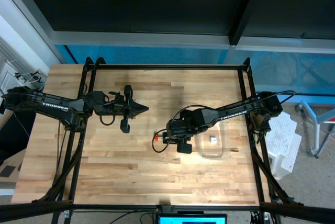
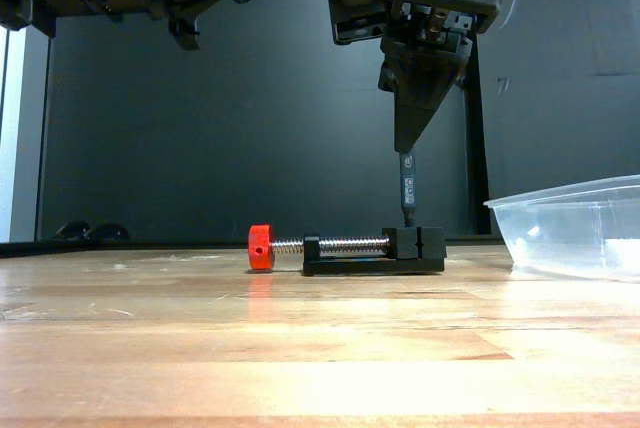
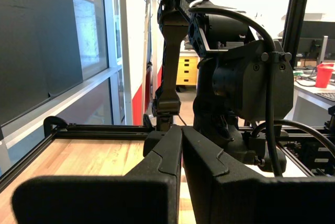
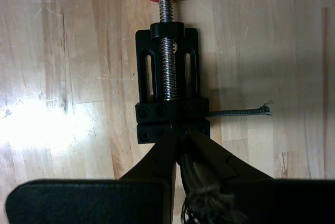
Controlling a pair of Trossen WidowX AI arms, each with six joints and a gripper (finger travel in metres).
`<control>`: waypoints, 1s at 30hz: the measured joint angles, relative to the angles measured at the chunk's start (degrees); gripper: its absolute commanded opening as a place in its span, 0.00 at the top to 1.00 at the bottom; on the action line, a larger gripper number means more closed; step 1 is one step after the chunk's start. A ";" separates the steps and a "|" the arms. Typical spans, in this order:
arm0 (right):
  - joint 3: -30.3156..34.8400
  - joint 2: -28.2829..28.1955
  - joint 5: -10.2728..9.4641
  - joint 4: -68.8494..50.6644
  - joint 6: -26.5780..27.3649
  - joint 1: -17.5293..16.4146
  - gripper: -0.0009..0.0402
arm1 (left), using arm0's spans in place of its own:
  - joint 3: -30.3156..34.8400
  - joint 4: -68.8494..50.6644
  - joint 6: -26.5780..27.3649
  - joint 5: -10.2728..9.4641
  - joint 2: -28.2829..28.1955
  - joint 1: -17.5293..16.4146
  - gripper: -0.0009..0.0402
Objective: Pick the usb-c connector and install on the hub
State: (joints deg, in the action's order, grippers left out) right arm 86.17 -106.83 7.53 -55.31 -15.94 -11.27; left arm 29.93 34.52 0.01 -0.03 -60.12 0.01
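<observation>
The hub (image 2: 375, 251) is a small black block on the wooden table, with a threaded screw and an orange-red knob (image 2: 260, 247) at its left end. It also shows as the hub (image 4: 167, 85) and the hub (image 1: 168, 138). My right gripper (image 2: 407, 153) points straight down over the block's right end, shut on the usb-c connector (image 2: 407, 188). This is a slim dark grey plug held upright, and its tip meets the block's top. In the right wrist view a braided cable stub (image 4: 196, 192) runs back between the fingers. My left gripper (image 1: 144, 109) is parked well to the left, shut and holding nothing.
A clear plastic tray (image 1: 201, 150) stands just right of the hub, with a small whitish piece (image 1: 213, 140) inside. Its wall (image 2: 570, 223) rises close to the right arm. A loose braided cord end (image 4: 241, 112) sticks out beside the hub. Black frame rails border the table.
</observation>
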 measured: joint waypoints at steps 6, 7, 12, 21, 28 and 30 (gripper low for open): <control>0.31 0.07 -0.09 -0.17 0.00 0.02 0.83 | 0.02 0.00 0.00 0.02 0.00 0.00 0.98; 0.31 -0.09 -0.20 -0.48 -0.02 0.02 0.81 | 0.00 0.02 0.02 0.02 0.02 0.00 0.98; 1.53 0.15 -0.24 -0.70 0.00 0.02 0.73 | 0.02 0.00 0.02 0.02 0.00 0.00 0.98; 3.21 1.90 -1.95 -4.15 -0.04 -0.09 0.60 | 0.02 0.00 0.00 0.00 0.02 0.00 0.98; 3.21 3.80 -3.08 -5.16 0.22 -0.11 0.53 | 0.02 0.00 0.02 0.00 0.02 0.00 0.98; 3.21 4.15 -3.08 -5.66 0.24 -0.11 0.53 | 0.02 0.00 0.00 0.02 0.02 0.00 0.98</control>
State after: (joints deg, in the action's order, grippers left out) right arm 89.38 -102.67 4.45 -60.97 -15.70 -11.38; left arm 29.95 34.52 0.01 -0.01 -60.10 0.01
